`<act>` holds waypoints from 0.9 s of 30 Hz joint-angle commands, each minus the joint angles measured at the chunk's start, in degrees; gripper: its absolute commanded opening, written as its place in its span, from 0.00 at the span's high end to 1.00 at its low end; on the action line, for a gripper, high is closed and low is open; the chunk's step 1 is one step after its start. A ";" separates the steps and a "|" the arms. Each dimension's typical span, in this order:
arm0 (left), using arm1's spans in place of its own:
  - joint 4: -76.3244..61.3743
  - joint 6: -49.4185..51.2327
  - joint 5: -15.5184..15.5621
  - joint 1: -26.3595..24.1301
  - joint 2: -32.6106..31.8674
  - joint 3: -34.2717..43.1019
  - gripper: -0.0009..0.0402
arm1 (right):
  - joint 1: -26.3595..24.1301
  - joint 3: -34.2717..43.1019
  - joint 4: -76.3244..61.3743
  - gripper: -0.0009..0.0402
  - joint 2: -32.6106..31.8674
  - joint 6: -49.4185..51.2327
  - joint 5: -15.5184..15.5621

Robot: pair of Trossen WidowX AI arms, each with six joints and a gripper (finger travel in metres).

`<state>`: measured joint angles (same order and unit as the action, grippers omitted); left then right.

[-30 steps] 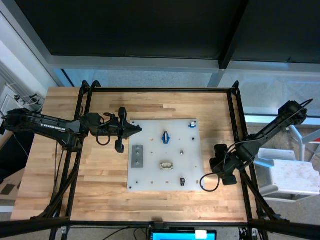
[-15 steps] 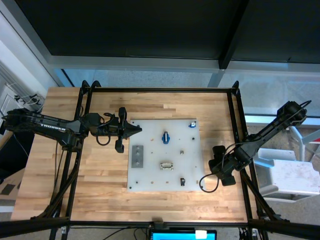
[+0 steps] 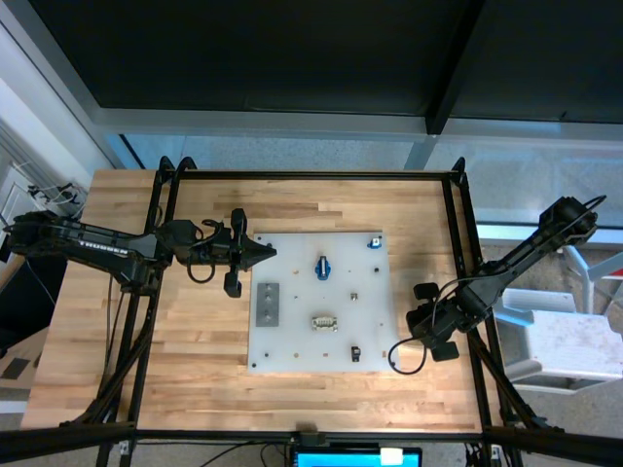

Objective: Pick the 16mm bar and place in it's hole on the taskboard

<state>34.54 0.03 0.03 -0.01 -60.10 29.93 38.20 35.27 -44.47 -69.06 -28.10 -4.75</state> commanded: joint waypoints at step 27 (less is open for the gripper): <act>0.00 -0.02 0.00 0.00 0.00 0.02 0.98 | 0.02 21.92 -19.15 0.97 -3.50 -4.96 -3.19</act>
<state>34.54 0.03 0.03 -0.01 -60.10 29.93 38.22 56.07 -62.98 -71.75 -33.01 -7.92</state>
